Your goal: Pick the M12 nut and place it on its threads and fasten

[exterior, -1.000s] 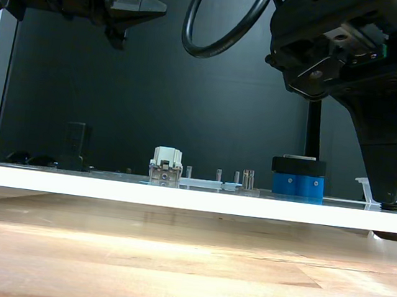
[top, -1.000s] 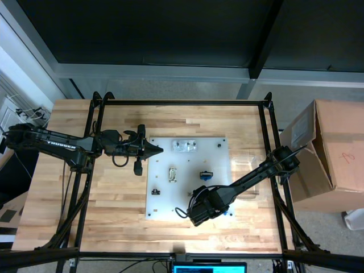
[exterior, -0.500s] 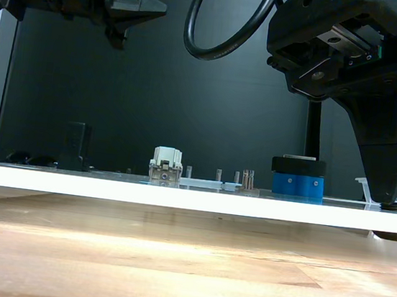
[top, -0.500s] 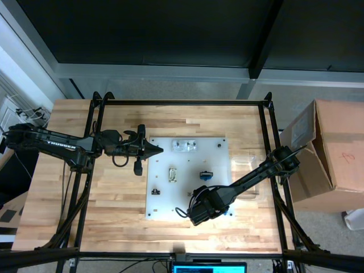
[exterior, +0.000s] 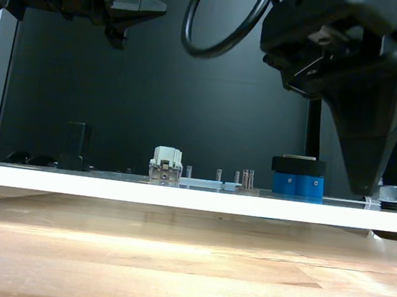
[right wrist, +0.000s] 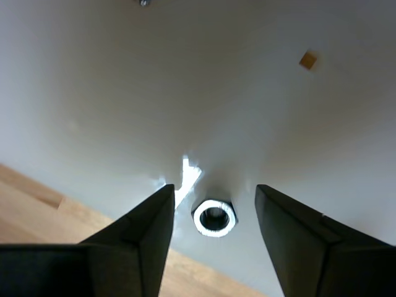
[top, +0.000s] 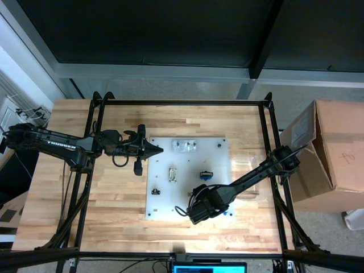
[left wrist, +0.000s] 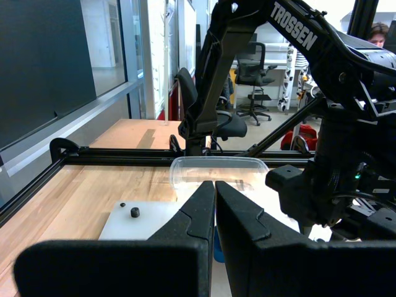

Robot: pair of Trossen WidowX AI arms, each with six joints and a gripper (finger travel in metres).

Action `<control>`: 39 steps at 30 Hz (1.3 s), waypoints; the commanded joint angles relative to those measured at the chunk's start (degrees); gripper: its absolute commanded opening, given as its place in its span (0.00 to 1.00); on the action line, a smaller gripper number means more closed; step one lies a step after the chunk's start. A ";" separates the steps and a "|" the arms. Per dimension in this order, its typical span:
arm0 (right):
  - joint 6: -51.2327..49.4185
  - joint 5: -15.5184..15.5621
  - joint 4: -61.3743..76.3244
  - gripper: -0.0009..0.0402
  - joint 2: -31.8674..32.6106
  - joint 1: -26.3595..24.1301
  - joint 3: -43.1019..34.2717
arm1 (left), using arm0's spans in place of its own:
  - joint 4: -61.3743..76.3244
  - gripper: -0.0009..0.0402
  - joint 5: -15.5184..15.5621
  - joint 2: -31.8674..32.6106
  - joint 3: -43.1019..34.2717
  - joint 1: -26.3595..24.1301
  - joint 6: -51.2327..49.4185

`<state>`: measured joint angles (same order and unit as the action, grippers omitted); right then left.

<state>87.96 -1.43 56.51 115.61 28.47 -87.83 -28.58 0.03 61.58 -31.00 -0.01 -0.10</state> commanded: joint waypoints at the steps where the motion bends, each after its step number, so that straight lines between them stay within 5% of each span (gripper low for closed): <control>1: -0.61 0.35 1.03 0.53 -0.76 0.07 -1.01 | -0.02 0.02 0.00 0.02 -0.02 0.00 0.00; 7: -6.49 -1.09 3.91 0.57 -2.51 0.07 -2.69 | 0.00 0.02 0.00 0.02 -0.02 0.00 0.00; 12: -28.02 -1.73 6.36 0.52 -4.42 0.09 -2.64 | -0.02 0.02 0.00 0.02 -0.02 0.00 0.00; 17: -41.27 -2.05 7.63 0.33 -4.35 0.13 -2.62 | 0.00 0.02 0.00 0.02 -0.02 0.00 0.00; 22: -52.35 -2.14 7.58 0.02 -3.74 0.13 -2.38 | 0.00 0.02 0.00 0.02 -0.02 0.00 0.00; 39: -54.53 -3.69 2.43 0.02 -3.61 0.76 2.36 | 0.00 0.02 0.00 0.02 -0.02 0.00 0.00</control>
<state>33.45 -5.17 59.05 112.01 29.23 -85.49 -28.58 0.05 61.58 -31.03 -0.03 -0.10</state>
